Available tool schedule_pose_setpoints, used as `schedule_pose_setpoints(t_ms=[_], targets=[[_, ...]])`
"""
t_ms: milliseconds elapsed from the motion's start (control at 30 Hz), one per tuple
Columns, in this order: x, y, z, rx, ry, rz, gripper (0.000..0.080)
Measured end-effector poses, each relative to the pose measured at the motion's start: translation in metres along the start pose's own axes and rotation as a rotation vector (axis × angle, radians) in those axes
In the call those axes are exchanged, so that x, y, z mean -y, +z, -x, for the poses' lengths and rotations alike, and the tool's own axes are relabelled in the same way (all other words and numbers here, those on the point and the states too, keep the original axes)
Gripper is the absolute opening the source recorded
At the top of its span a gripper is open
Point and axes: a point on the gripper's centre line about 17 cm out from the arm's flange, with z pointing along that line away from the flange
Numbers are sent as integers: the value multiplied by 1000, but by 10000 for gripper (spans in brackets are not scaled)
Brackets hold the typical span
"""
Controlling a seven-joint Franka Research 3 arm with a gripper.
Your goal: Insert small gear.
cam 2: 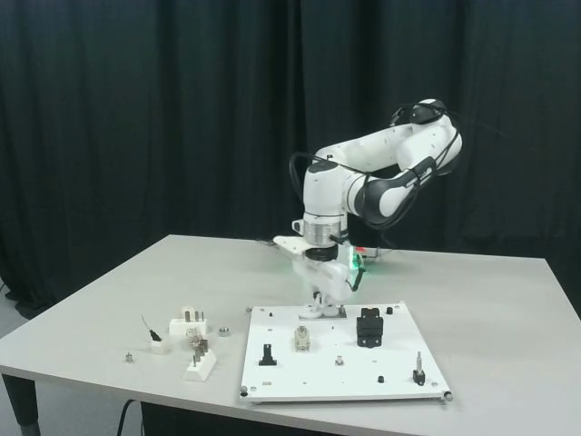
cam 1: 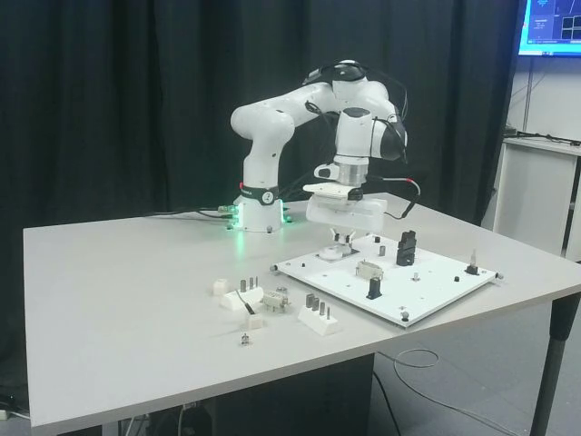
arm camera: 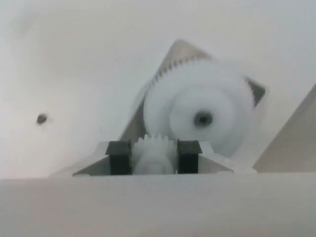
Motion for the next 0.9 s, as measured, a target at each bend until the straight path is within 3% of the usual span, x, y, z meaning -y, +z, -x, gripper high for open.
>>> schedule_pose_setpoints(t_ms=[233, 900], targets=[[7, -1, 16, -7, 72, 16, 196], [13, -3, 31, -24, 237, 11, 196]])
